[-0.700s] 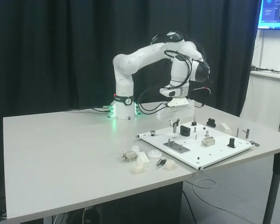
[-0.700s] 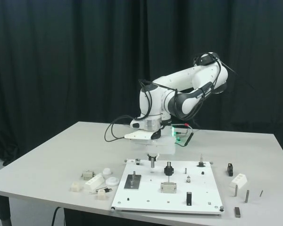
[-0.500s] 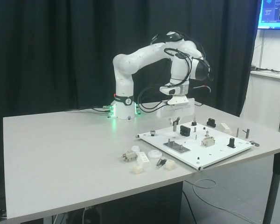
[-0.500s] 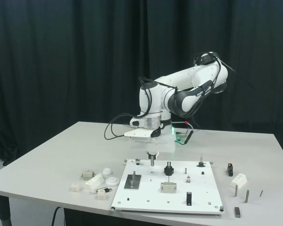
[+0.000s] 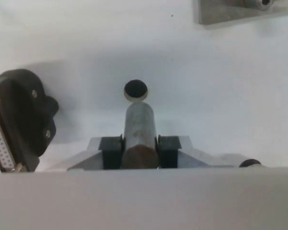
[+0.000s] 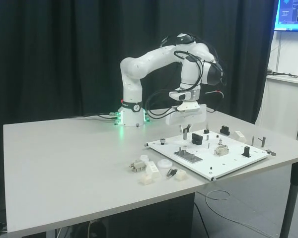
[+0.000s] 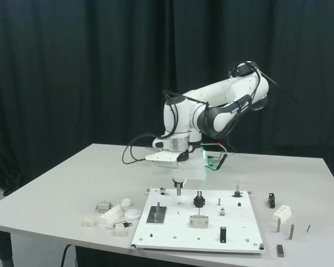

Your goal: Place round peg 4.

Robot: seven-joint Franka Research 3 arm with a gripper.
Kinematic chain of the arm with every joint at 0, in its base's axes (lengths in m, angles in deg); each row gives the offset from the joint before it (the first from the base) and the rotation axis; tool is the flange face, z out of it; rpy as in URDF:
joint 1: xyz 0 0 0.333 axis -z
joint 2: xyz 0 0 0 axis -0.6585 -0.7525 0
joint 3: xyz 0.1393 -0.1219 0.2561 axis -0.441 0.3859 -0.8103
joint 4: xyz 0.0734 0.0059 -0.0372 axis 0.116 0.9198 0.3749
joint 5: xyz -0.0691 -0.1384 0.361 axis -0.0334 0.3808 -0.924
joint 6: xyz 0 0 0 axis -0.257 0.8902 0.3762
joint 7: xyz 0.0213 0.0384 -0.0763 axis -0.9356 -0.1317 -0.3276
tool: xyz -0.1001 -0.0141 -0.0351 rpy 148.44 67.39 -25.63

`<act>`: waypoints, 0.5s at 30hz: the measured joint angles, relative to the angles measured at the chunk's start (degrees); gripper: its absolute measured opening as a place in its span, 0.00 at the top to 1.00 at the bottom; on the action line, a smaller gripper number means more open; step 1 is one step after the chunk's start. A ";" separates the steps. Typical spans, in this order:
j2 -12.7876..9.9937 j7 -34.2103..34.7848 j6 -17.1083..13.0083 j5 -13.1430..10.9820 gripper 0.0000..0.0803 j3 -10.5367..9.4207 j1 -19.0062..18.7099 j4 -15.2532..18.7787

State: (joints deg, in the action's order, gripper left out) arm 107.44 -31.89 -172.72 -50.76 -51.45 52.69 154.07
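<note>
My gripper (image 5: 139,152) is shut on round peg 4 (image 5: 139,129), a short grey metal cylinder held upright between the black pads (image 5: 111,145). Just beyond the peg's tip, a small black round hole (image 5: 135,89) shows in the white board (image 5: 221,86). In the second room view the gripper (image 7: 179,182) hangs over the board's back left part (image 7: 172,233), and the peg (image 7: 178,189) sticks down from it, just above the surface. The first room view shows the gripper (image 6: 187,127) and the peg (image 6: 185,133) the same way.
A black connector (image 5: 19,120) and a grey metal plate (image 5: 240,9) sit on the board near the peg. Other fixtures stand across the board (image 6: 223,158). Loose white parts (image 7: 114,214) lie on the table left of it, small pegs (image 7: 291,231) to its right.
The arm has risen a little above the board's back left part, and the peg has gone up with the gripper.
</note>
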 joint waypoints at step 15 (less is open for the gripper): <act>0.08 -0.56 -5.19 1.23 0.81 -0.10 1.69 1.17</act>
State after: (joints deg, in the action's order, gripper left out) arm 107.52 -32.46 -177.91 -49.53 -51.55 54.37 155.23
